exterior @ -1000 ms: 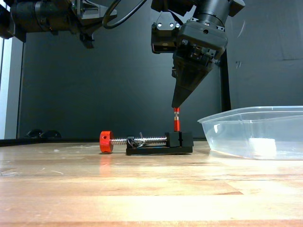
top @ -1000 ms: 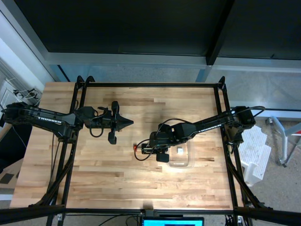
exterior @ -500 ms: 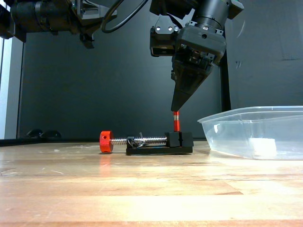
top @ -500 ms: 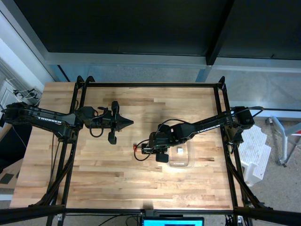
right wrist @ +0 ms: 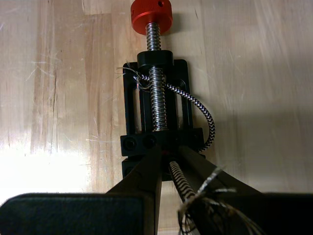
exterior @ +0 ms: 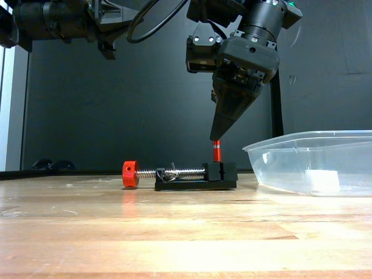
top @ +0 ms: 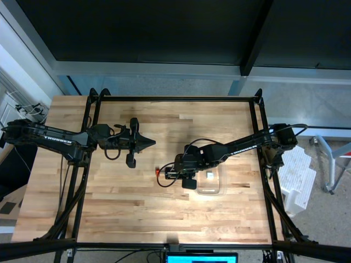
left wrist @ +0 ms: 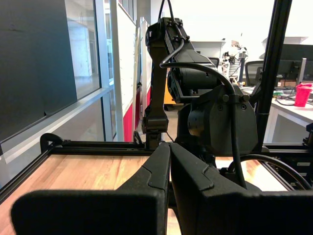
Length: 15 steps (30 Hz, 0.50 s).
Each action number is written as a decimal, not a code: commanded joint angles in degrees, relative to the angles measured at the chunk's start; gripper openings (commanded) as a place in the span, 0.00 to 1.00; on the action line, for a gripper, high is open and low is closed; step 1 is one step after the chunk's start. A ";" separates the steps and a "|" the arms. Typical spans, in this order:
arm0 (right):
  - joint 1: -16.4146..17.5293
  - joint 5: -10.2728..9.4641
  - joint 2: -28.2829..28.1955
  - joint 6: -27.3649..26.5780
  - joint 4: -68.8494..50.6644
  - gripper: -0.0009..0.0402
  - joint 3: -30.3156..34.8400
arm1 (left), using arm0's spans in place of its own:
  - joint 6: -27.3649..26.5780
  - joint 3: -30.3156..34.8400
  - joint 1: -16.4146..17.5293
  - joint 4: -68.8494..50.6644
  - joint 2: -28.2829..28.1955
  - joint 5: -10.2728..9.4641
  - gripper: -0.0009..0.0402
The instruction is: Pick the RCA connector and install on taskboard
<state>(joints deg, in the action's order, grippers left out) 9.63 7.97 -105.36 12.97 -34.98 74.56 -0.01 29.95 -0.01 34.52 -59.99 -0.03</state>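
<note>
Right hand (exterior: 216, 137) pinched onto the RCA connector (exterior: 217, 151) standing upright at the right end of the taskboard (exterior: 225, 173), left hand (top: 149, 142) closed and idle well off to the left, so pretty easy to cock the plug and jam it, or shove the board, by pressing off-axis.

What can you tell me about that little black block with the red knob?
The taskboard is a small black frame lying flat on the wooden table. A silvery threaded rod runs along it to a red knob; a braided wire loops off its side. At the other end a red RCA connector stands upright, pinched from above by the right gripper. The left gripper hangs apart, shut.
</note>
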 commanded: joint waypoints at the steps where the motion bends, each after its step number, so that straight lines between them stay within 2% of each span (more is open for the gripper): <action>1: 0.00 0.07 -0.11 -0.02 -0.37 0.02 -0.13 | 0.02 0.00 0.00 0.02 -0.02 0.00 0.02; 7: 0.00 0.44 0.31 0.00 -0.28 0.05 -0.09 | 0.02 0.00 0.00 0.02 -0.02 0.00 0.02; 15: 0.00 1.38 1.16 -0.07 -0.26 0.17 -0.07 | 0.00 0.00 0.00 0.02 -0.02 0.00 0.02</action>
<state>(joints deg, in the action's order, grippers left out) 9.63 8.95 -104.51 12.95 -35.51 74.41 -0.01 29.95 -0.01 34.52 -59.99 -0.03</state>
